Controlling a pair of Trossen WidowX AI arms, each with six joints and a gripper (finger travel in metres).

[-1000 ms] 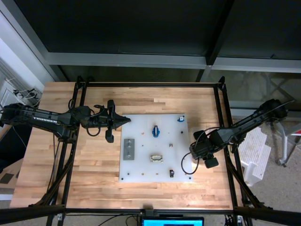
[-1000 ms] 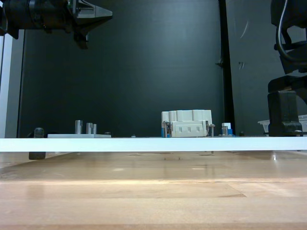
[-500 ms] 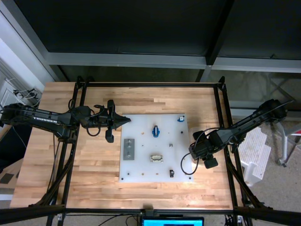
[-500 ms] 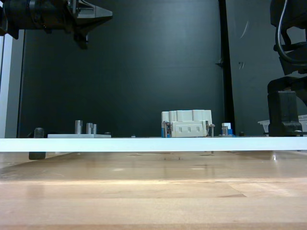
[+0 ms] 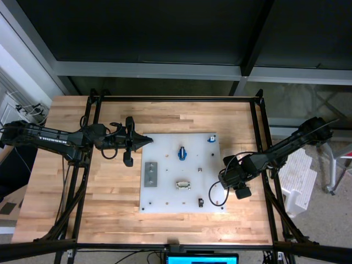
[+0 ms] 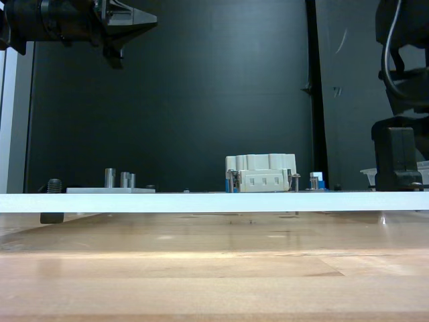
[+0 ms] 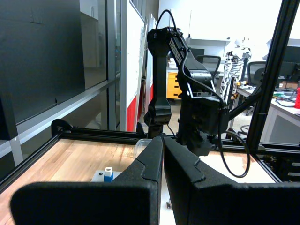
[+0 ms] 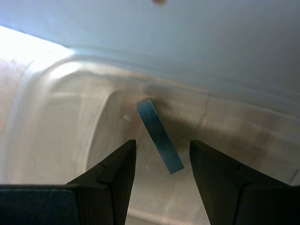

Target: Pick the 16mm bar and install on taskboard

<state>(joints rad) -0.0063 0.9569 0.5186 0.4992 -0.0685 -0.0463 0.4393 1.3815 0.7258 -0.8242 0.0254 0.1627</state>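
Butcher-block planks of pale wood make up the table (image 5: 104,209), and a flat, matte white task board (image 5: 165,201) lies at its middle inside a black tube frame. On the task board's left part sits a grey metal plate (image 5: 150,175) carrying short upright cylindrical pegs (image 6: 110,178); nearer the task board's middle stands a blocky beige connector (image 6: 261,173), and toward its far side a small blue clip (image 5: 182,153). The left gripper (image 5: 144,141) hangs high over the task board's far-left corner, its tapered black fingers (image 7: 154,159) pressed flat together into one wedge, with nothing between them. The right gripper (image 5: 223,184) is low at the task board's right edge, just outside it. Its wrist view looks into a translucent, glossy plastic tray (image 8: 56,108) with rounded corners, which seems to sit against the task board's right edge, though the high view barely shows it. The 16mm bar (image 8: 159,136), a straight grey-blue piece with a squared end, lies free on the tray's floor, slanted across it and clear of any seat on the task board. The right gripper (image 8: 162,146) has its two black fingers (image 8: 117,164) spread apart, one on each side of the 16mm bar, neither one touching it
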